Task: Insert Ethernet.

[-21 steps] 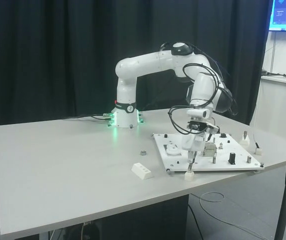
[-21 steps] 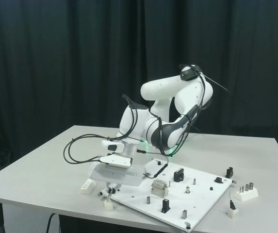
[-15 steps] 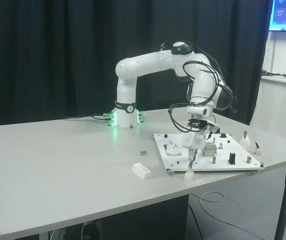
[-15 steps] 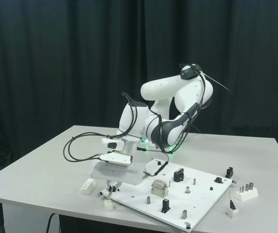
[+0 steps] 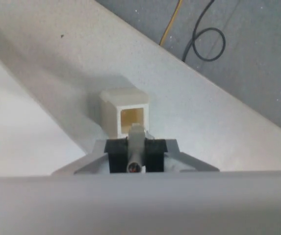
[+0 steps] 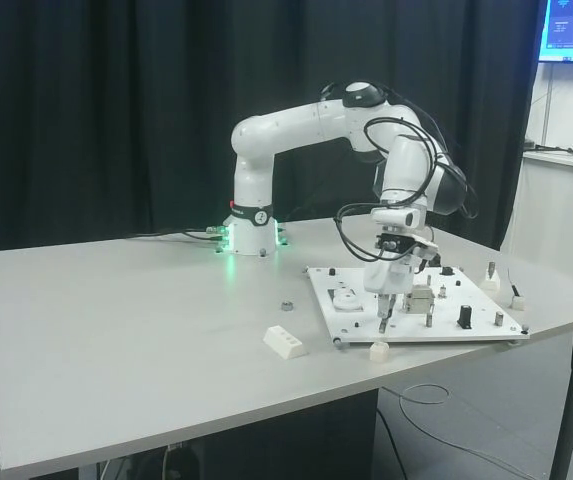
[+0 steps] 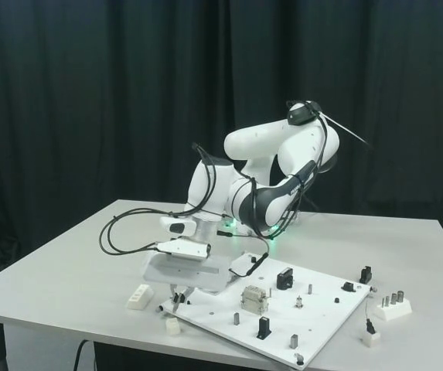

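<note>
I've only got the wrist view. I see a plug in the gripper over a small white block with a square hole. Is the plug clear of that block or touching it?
Observer: Clear of it. In the first room view the gripper, shut on the plug, hangs above the small white block with a gap between them.
Operator: Where does that block sit?
Observer: On the grey table, just off the near edge of the white board, not on the board.
Operator: Is anything else near it?
Observer: A second white block lies on the table to one side, apart from the first.
</note>
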You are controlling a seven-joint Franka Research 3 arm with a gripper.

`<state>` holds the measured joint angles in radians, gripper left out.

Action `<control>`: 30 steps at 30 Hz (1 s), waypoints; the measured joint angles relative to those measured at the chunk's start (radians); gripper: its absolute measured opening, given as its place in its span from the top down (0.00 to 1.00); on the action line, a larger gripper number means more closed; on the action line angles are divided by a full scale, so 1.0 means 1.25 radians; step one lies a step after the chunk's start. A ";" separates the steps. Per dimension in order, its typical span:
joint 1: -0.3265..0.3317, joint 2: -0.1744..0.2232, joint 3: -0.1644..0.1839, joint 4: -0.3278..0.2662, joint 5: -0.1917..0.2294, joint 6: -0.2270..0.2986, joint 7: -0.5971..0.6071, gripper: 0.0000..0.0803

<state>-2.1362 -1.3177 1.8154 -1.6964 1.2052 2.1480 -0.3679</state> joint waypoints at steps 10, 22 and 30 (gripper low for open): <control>0.000 0.003 -0.007 0.000 0.006 -0.019 0.022 0.92; 0.016 0.016 -0.041 0.000 0.023 -0.115 0.145 0.92; 0.045 0.032 -0.069 0.003 0.023 -0.208 0.241 0.92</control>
<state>-2.0802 -1.2783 1.7296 -1.6932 1.2339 1.8881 -0.0662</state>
